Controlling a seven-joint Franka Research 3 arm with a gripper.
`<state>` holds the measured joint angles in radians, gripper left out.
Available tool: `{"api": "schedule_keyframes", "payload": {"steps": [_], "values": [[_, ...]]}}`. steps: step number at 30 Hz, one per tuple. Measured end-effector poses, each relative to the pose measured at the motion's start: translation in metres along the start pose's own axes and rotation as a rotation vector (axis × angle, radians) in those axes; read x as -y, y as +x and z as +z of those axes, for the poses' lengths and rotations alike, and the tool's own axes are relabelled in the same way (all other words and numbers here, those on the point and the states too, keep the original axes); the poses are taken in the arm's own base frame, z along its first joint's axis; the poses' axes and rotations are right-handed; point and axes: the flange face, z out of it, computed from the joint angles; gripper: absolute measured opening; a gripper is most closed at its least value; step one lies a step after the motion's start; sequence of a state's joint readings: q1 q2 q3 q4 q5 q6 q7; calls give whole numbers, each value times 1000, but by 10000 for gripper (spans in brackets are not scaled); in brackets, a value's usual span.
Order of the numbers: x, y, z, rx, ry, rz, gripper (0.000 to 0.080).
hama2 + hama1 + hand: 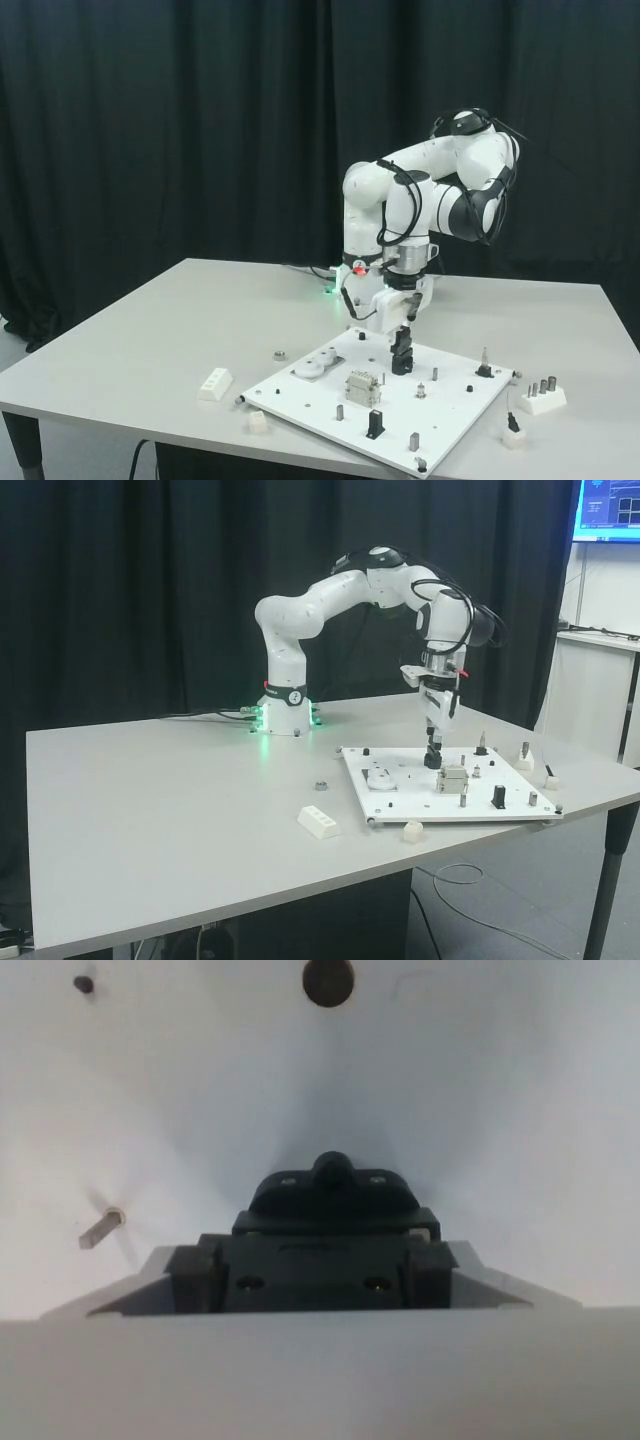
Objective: Insert D-SUB.
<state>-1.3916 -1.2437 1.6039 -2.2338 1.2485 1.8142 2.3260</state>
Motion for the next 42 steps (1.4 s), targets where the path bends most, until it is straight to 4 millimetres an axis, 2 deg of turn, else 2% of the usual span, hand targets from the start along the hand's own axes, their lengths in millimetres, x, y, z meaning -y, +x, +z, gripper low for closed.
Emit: {"api": "schedule_keyframes", "payload": {"steps": [42], "values": [[-11,8,5,24,32,-14,388]]}}
